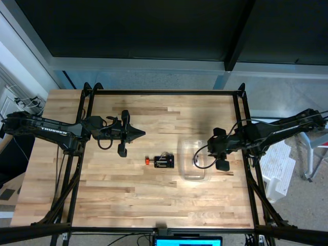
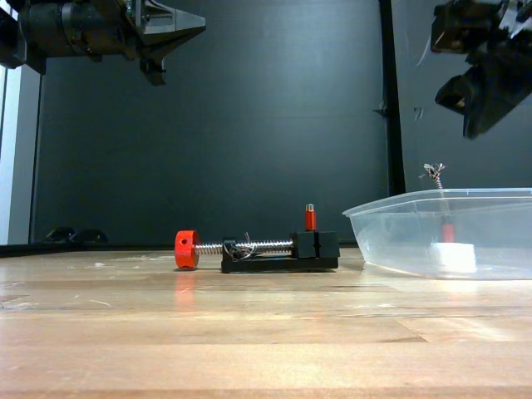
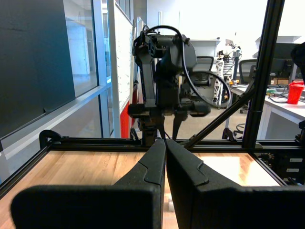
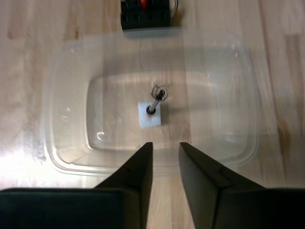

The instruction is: Pick the RCA connector and install on taskboard

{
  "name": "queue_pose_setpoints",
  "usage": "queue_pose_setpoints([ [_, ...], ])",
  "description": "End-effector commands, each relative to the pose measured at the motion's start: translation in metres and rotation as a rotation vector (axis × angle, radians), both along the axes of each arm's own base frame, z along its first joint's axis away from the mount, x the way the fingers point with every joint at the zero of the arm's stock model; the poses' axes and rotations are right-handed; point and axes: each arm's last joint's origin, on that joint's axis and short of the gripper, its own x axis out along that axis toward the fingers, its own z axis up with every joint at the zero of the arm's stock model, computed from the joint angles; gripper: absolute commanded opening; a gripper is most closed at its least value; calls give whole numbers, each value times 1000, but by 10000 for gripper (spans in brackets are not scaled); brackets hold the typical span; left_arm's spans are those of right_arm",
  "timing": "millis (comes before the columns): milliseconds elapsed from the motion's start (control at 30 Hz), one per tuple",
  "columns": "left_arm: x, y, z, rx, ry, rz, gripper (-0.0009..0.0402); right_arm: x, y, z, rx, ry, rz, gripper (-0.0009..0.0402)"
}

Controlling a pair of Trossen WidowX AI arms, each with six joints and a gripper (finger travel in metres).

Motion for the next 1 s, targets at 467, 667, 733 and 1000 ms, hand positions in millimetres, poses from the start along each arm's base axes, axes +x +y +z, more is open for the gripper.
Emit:
queue_pose_setpoints([
  [467,0,0,0,0,0,0,0,33,9,-32,-16,99,-16,185],
  [667,0,0,0,0,0,0,0,44,13,-43,-20,115,-13,181],
  [733,0,0,0,0,0,0,0,46,14,-47,-22,124,-12,181],
  [1000,0,0,0,0,0,0,0,54,16,-58,-28,132,-13,180],
])
